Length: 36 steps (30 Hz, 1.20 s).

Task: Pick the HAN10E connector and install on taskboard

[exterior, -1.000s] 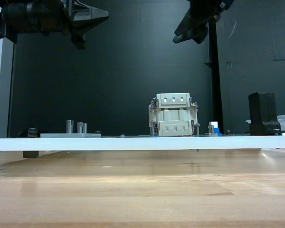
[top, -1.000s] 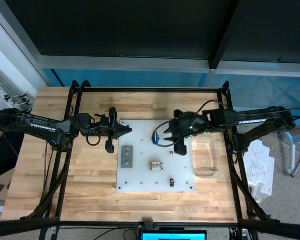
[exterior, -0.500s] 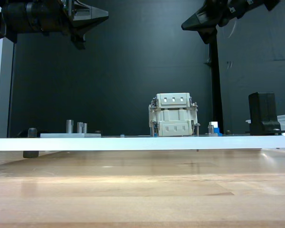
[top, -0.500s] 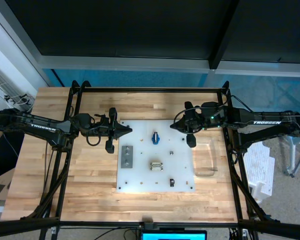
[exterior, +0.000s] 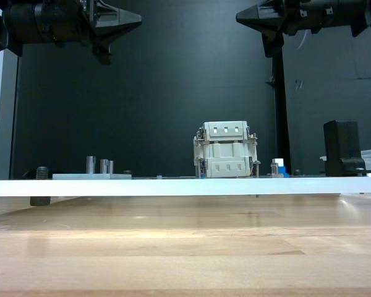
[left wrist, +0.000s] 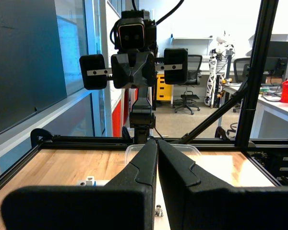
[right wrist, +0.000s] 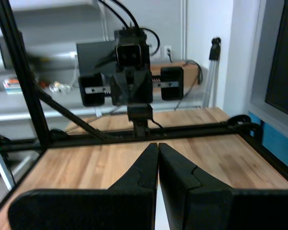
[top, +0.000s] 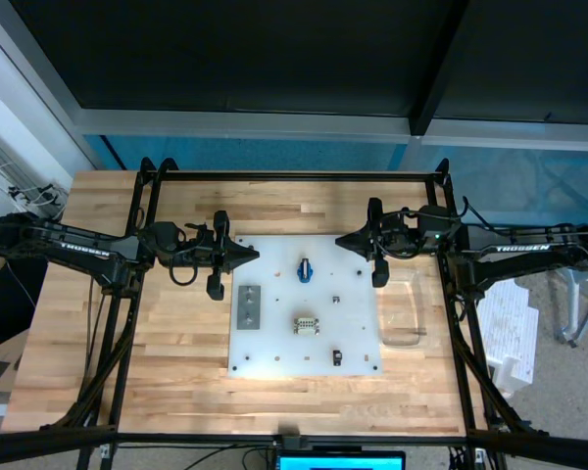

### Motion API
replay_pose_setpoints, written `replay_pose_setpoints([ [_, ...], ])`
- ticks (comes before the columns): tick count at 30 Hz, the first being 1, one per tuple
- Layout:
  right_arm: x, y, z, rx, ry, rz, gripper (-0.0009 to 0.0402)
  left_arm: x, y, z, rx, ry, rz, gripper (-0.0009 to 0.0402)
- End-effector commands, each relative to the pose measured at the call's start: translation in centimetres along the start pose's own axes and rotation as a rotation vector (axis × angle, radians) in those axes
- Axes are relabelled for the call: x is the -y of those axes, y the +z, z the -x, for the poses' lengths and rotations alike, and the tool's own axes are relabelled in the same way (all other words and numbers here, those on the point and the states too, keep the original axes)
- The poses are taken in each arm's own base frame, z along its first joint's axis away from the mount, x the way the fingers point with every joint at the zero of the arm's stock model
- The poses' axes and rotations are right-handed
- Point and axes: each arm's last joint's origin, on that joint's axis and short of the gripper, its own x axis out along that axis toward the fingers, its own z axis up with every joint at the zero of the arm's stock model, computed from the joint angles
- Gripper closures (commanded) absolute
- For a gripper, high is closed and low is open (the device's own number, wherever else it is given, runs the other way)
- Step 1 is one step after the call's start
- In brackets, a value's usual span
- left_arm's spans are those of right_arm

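Observation:
The HAN10E connector [top: 307,325] is a beige-grey block standing upright on the white taskboard [top: 274,352], near its middle, with no gripper touching it. In the low view the connector [exterior: 226,151] rises above the board's edge [exterior: 173,187]. My left gripper [top: 253,255] hovers shut over the board's far-left corner, high up [exterior: 139,21]. My right gripper [top: 339,245] hovers shut over the far-right corner, equally high [exterior: 238,17]. Both wrist views show closed empty fingers, left [left wrist: 157,142] and right [right wrist: 158,144], pointing at each other.
On the board sit a grey metal block [top: 249,305], a blue upright part [top: 305,268] and a small black fitting [top: 338,356]. A clear plastic tray [top: 404,308] lies right of the board. A black frame [top: 294,176] borders the wooden table.
My right arm has pulled back to the right from above the blue part, risen and levelled out. The left arm and the connector have not moved.

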Motion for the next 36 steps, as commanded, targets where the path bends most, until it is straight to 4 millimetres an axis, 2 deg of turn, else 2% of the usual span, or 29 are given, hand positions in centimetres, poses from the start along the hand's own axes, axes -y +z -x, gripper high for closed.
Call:
replay_pose_setpoints([
  [1, 0.1, -0.6, 0.1, 0.010, -0.005, -0.009, 0.0393, 0.0, 0.0, 0.0, 0.000, 0.000, 0.000, 0.0392],
  [36, -0.1, -1.7, 0.3, 0.023, -0.008, -0.010, 0.0393, 0.0, 0.0, 0.0, 0.000, 0.000, 0.000, 0.0392],
])
